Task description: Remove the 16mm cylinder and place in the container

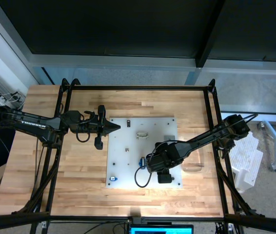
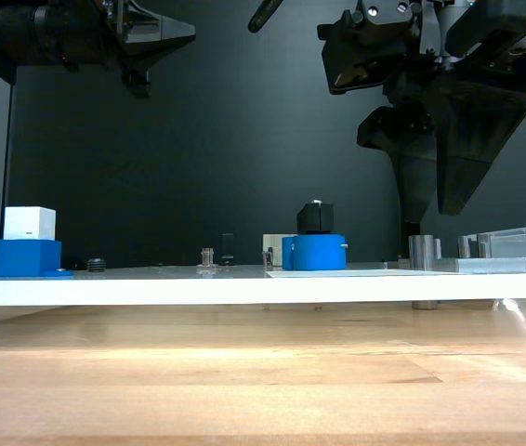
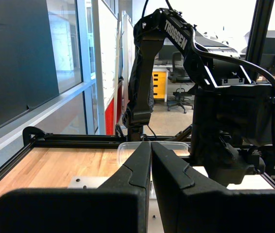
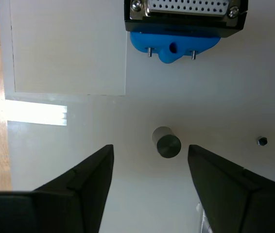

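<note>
Item: 16mm cylinder (image 4: 166,142), upright in white board (image 4: 69,48), axis vertical, end face toward my right hand (image 4: 150,151), which hangs open above it. High view hides it under my arm. Container (image 1: 197,163) beside board, part-hidden. Left hand (image 3: 150,148) closed, aloft.

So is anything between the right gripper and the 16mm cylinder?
Nothing visible. The right gripper hangs open above the 16mm cylinder on the white board; the blue connector sits apart. The left gripper, shut, is by the board's left edge.
</note>
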Controlling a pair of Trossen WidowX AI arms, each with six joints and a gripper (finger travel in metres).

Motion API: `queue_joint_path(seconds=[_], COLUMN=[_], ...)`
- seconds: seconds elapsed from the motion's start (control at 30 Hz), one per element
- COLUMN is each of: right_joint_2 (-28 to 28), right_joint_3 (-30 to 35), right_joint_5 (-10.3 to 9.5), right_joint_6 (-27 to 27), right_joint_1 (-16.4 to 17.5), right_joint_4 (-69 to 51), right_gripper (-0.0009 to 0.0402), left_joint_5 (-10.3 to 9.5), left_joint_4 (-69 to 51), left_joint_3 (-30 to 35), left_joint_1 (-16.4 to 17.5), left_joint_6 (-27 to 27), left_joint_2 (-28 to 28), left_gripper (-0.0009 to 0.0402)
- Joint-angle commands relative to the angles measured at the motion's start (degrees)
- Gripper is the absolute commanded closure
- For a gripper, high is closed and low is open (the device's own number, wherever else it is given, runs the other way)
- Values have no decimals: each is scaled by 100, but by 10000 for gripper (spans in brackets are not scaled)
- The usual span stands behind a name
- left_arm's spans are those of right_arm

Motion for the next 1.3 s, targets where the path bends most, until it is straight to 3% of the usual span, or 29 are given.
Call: queue_joint_path(seconds=[0.03,0.13,0.87,1.3], right_joint_2=[-4,9,20,-4], right_joint_3=[-33,-92,-697,-702], right_joint_5=[31,149,140,142], right_joint_6=[2,2,-39,-46], right_joint_1=[-26,-26,-109,-138], right_joint_4=[22,48,896,859], right_gripper=[167,168,246,345], left_joint_5=[2,2,0,2], left_joint_4=[2,2,2,0], left_joint_3=[2,2,2,2], left_joint_1=[0,0,2,0], left_joint_6=[2,2,2,2], left_joint_2=[2,2,2,2], left_gripper=[393,393,393,393])
